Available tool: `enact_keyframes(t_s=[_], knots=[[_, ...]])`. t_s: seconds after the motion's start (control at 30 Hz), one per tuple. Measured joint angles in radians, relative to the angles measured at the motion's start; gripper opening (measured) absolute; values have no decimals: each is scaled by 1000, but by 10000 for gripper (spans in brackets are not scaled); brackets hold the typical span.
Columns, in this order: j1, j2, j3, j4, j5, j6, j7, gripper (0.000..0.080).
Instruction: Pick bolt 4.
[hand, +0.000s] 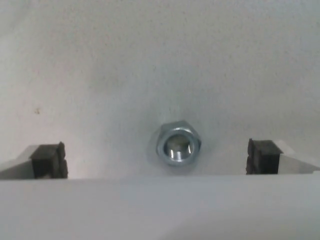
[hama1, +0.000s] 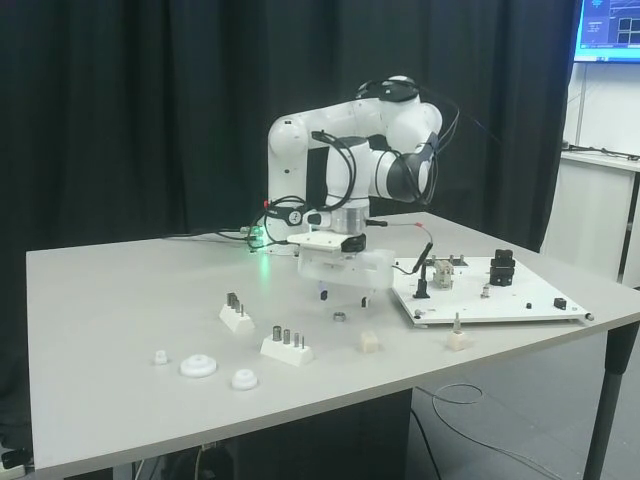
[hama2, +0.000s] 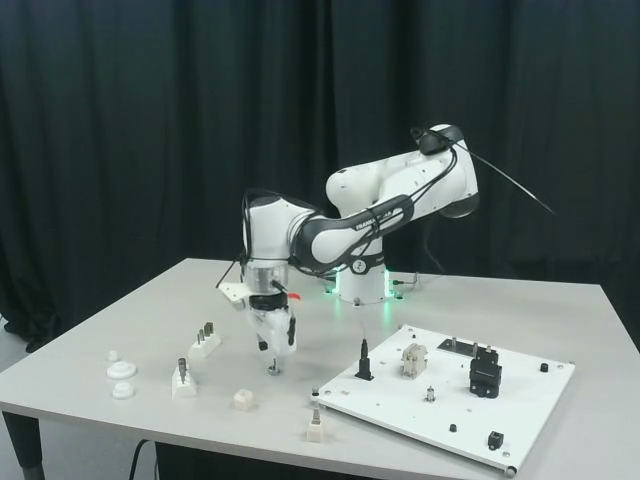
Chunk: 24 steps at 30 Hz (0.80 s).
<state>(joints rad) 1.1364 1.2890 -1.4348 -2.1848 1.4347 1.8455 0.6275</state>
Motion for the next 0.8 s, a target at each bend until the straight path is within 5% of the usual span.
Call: enact_keyframes(t_s=[0.43,0.8], knots=[[49,-4,-42,-27,-12,-2,-92,800],[63,-14,-64,-35,-12,-3,-405,800]])
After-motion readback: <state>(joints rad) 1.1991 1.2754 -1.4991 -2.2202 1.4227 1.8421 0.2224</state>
